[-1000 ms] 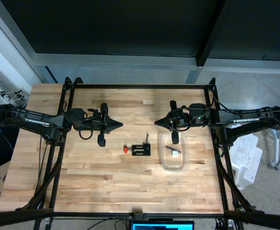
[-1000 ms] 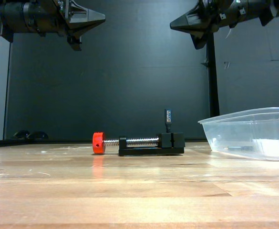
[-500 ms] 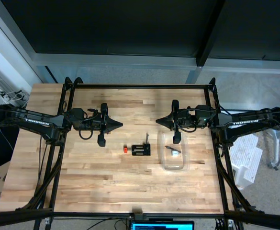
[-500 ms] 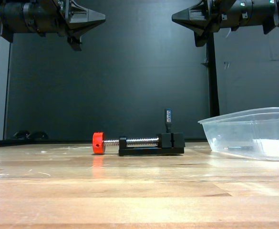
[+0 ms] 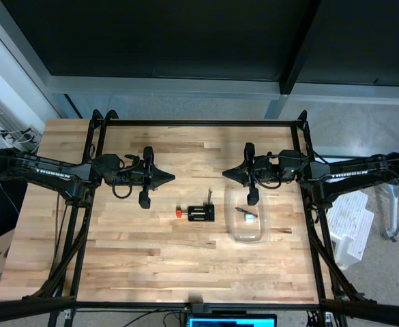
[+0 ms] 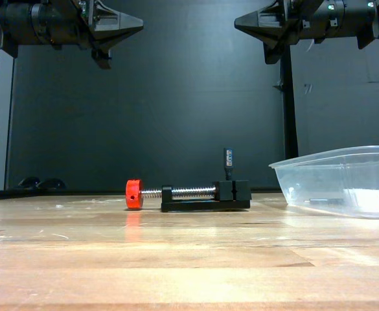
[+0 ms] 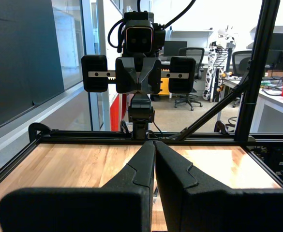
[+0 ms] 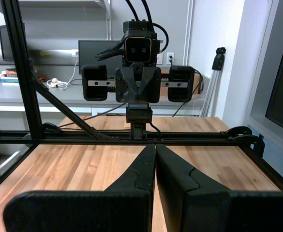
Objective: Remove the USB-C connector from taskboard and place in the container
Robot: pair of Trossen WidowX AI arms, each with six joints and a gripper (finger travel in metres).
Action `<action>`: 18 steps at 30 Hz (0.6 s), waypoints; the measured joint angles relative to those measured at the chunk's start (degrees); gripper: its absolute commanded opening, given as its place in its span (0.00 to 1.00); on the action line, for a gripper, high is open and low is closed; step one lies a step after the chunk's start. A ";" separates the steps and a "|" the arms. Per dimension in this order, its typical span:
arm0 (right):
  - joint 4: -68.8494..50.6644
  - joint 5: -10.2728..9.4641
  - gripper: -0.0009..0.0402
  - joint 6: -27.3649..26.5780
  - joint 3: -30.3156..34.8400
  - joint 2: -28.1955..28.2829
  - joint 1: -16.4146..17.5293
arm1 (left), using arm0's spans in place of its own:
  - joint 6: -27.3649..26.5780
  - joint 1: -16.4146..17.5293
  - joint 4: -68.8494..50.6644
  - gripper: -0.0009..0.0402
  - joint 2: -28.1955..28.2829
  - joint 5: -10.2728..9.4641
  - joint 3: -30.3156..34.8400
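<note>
Wood-plank table [image 5: 117, 231], dark wall behind. Left gripper [image 5: 171, 178] and right gripper [image 5: 226, 174] hung high, facing inward, fingers pressed together, empty. USB-C connector [image 5: 241, 210] lay in container [image 5: 247, 238] (beside white piece [image 5: 249, 217]), right of taskboard [image 5: 200, 213]. Risk: low right-arm sweep could nudge light tub.
</note>
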 measured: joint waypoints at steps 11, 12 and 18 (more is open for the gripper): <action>0.02 0.17 0.02 0.50 -0.33 0.00 0.00 | 0.00 0.00 0.00 0.02 0.00 0.00 0.00; 0.02 0.48 0.02 0.70 -0.33 0.00 0.00 | 0.00 0.00 0.00 0.02 0.00 0.00 0.00; 0.02 0.68 0.02 1.46 -0.33 0.00 0.02 | 0.00 0.00 0.00 0.02 0.00 0.00 0.00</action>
